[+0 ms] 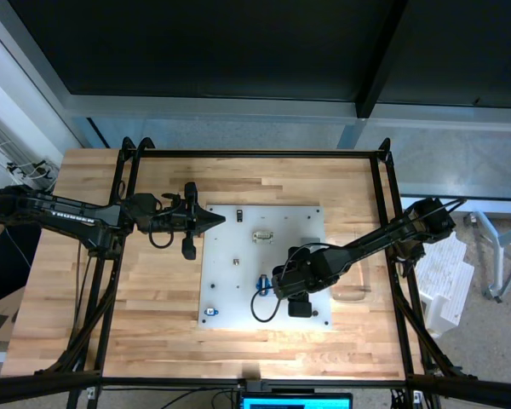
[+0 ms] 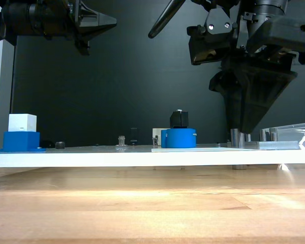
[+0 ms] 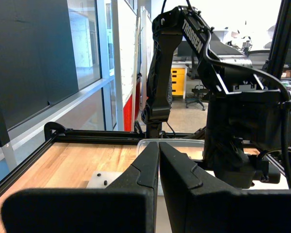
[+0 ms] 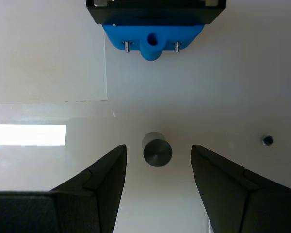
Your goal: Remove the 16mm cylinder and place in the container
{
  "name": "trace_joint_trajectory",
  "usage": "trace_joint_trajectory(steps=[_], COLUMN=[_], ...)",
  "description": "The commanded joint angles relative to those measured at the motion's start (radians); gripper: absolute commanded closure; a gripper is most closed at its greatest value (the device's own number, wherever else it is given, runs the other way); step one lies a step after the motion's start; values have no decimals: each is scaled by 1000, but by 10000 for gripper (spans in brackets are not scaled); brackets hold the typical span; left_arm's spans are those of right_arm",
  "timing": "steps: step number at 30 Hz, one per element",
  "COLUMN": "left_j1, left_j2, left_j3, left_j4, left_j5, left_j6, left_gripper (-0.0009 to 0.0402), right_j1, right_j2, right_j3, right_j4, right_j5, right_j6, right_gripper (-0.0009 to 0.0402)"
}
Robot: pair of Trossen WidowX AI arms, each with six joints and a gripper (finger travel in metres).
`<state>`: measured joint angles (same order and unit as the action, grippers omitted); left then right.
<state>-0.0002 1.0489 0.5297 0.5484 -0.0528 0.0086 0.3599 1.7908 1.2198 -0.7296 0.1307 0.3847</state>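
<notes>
Straddles the 16mm cylinder [image 4: 157, 151] with right gripper [image 4: 157, 146] spread, free gap at each side; holds left gripper [image 1: 220, 220] pressed together, high above white board [image 1: 230, 290] left edge.

1. Left arm [image 1: 60, 213] reaches inward, level; left gripper [image 1: 209, 220] held high, fingers pressed together.
2. Right arm [image 1: 383, 234] bends inward; right gripper [image 4: 158, 148] points straight down, low, fingers apart.

Your light wooden surface [image 1: 128, 281], white square board [image 1: 238, 294] lying flat at its middle, clear container [image 1: 362, 283] just beside the board's right edge
</notes>
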Motion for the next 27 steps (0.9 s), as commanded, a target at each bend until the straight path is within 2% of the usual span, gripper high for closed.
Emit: trace_joint_trajectory(steps=[1, 18, 27], left_j1=[0, 0, 0], left_j2=[0, 0, 0], left_j3=[0, 0, 0], left_j4=[0, 0, 0], left_j5=[0, 0, 0], left_j6=[0, 0, 0], left_gripper=[393, 393, 393], right_j1=[1, 0, 0], right_j2=[1, 1, 1], right_j3=[-11, -17, -17], right_j4=[17, 41, 42], right_j5=[0, 1, 1], right_j6=[0, -7, -7], right_gripper=[212, 277, 337])
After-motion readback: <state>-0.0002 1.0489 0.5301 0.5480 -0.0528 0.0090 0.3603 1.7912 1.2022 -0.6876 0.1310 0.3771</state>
